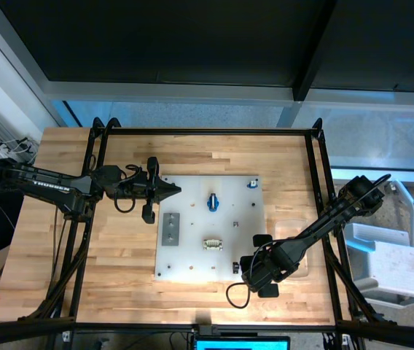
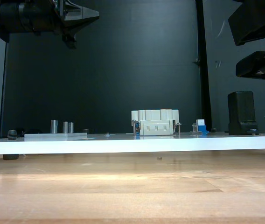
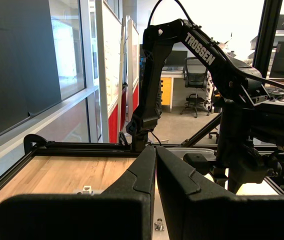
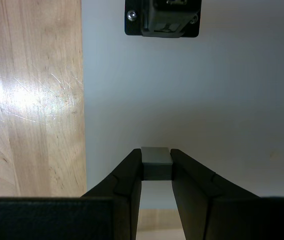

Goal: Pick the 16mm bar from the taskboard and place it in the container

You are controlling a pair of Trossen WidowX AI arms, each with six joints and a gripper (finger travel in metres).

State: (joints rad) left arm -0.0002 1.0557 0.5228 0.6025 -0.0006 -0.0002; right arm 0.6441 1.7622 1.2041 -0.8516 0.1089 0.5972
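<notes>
Over the near right corner of the taskboard [image 1: 192, 219], the right gripper [image 4: 156, 159] points down with its fingers [image 4: 130, 172] drawn in to a narrow gap. They pinch the 16mm bar [image 4: 156, 167], a small grey piece that fills the gap between the tips. Below it lie the white board surface and its edge against the wooden table [image 4: 32, 100], with a black fitting [image 4: 162, 20] just ahead. The container [image 1: 298, 233] sits on the table just beside the board's right edge, partly behind the right arm. The left gripper [image 3: 155, 148] hangs raised at the board's far left edge, its fingers pressed together and holding nothing.
</notes>
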